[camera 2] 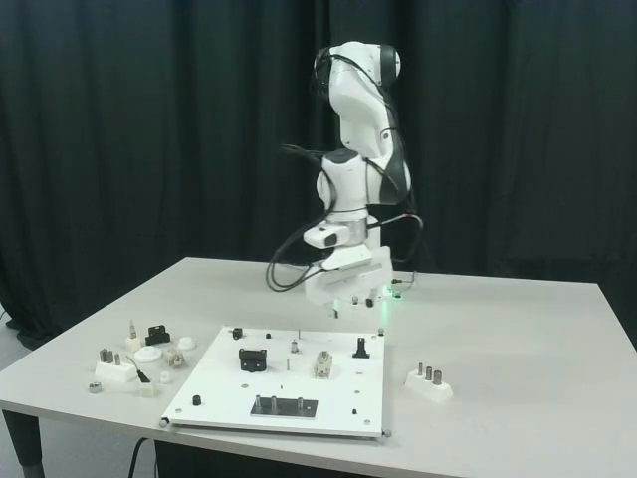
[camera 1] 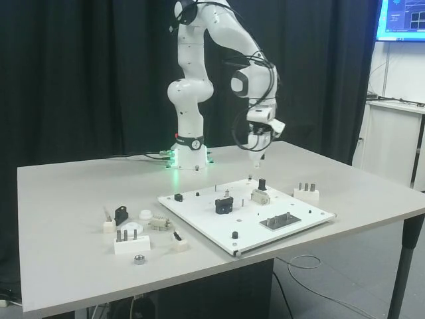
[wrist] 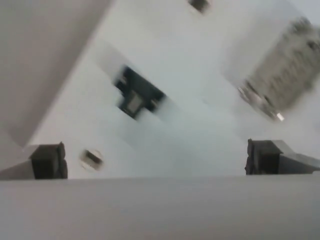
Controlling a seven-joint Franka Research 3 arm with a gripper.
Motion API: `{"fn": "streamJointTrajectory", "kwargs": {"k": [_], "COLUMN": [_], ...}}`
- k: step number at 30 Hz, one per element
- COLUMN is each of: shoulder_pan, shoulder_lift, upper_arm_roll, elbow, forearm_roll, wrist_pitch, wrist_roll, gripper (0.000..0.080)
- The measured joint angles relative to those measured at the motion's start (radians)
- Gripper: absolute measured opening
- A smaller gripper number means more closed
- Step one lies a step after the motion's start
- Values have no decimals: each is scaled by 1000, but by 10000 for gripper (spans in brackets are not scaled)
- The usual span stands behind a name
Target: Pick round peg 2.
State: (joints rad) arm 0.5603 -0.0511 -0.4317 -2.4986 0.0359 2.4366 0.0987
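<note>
Three short grey pegs stand in a small white block (camera 1: 307, 192) (camera 2: 428, 383) on the table just right of the white board (camera 1: 199, 211) (camera 2: 214, 398). A second white block with grey pegs (camera 1: 131, 240) (camera 2: 112, 367) sits left of the board. I cannot tell which is round peg 2. My gripper (wrist: 156, 160) (camera 1: 255, 149) (camera 2: 347, 300) hangs well above the board's far edge, apart from both blocks. It is open with nothing between its black fingertips (wrist: 48, 161). Neither block shows in the wrist view.
On the board are a black fixture (wrist: 137, 92) (camera 1: 223, 206) (camera 2: 253, 358), a grey connector (wrist: 285, 70) (camera 1: 259, 195) (camera 2: 322, 364), a black upright part (camera 1: 261, 183) (camera 2: 362, 347) and a grey plate with pins (camera 1: 279, 220) (camera 2: 282, 405). Several small parts (camera 1: 121, 214) lie left of the board.
</note>
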Motion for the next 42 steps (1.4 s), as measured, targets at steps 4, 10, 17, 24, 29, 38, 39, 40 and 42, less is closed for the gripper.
{"fn": "streamJointTrajectory", "kwargs": {"k": [4,10,17,24,29,38,39,40,42], "shoulder_pan": [23,53,72,77,77,76,76,76,76], "shoulder_lift": [4,20,60,115,158,228,235,241,254], "upper_arm_roll": [34,80,126,158,174,195,196,197,199], "elbow": [2,11,24,44,64,105,109,114,123], "forearm_roll": [0,0,1,21,25,31,31,31,31], "wrist_pitch": [10,38,96,144,172,203,206,208,208], "wrist_roll": [34,84,125,136,136,136,136,136,136], "gripper": [800,800,800,800,800,800,800,800,800]}}
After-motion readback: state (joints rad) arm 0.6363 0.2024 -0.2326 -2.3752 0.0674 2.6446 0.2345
